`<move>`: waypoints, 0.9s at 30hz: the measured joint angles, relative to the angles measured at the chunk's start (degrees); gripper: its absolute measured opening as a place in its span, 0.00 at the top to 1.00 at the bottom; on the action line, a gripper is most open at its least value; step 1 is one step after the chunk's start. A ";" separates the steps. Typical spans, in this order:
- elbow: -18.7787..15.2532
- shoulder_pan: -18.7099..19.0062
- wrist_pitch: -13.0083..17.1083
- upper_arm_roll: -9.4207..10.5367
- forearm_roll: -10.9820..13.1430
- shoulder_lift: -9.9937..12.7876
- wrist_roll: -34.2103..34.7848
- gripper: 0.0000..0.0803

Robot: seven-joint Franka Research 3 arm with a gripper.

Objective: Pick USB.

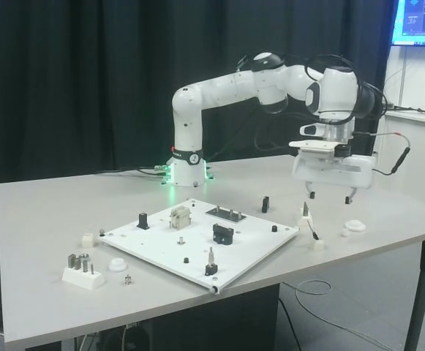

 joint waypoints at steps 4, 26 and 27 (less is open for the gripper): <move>0.00 0.14 1.74 0.60 -0.07 0.34 4.52 0.00; -0.62 0.57 5.72 3.69 -1.38 0.70 31.18 0.00; -0.73 0.64 5.72 3.74 -1.50 0.73 31.66 0.00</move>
